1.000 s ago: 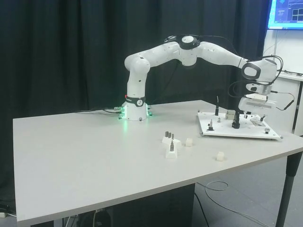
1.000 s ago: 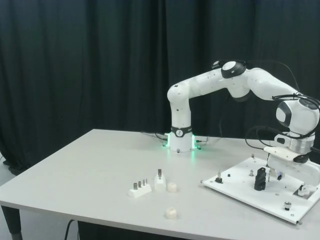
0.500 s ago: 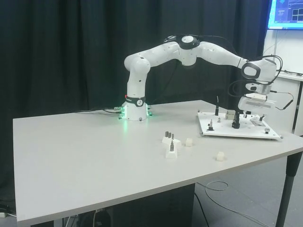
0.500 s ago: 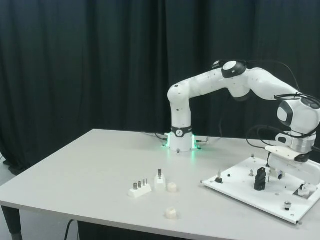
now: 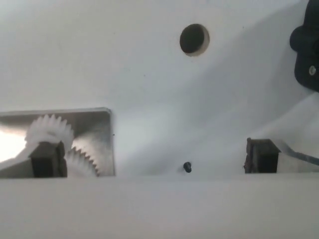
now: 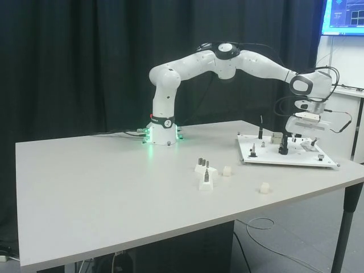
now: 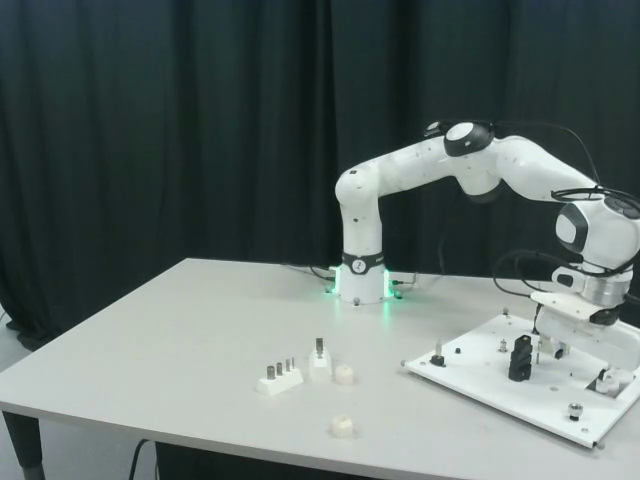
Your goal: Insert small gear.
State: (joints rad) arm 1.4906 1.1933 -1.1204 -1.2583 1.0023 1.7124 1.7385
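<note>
- Desk (image 6: 85, 187): grey top, flat; black leg visible at one corner in first room view.
- Arm base (image 6: 162, 132): white, bolted near the back edge, green lights at its foot.
- Cables (image 6: 128, 132): run along the desk beside the base.
- Assembly board (image 7: 480, 385): white plate w/ pegs and a black block, lying at the desk's end, well apart from the base.
- Peg holder (image 7: 279, 378): white block w/ upright pegs, mid-desk.
- 2nd holder (image 7: 320, 362): white, one peg, just beside the first.
- White part (image 7: 344, 374): near the holders.
- White part nr front edge (image 7: 342, 426): alone, apart from the others.
</note>
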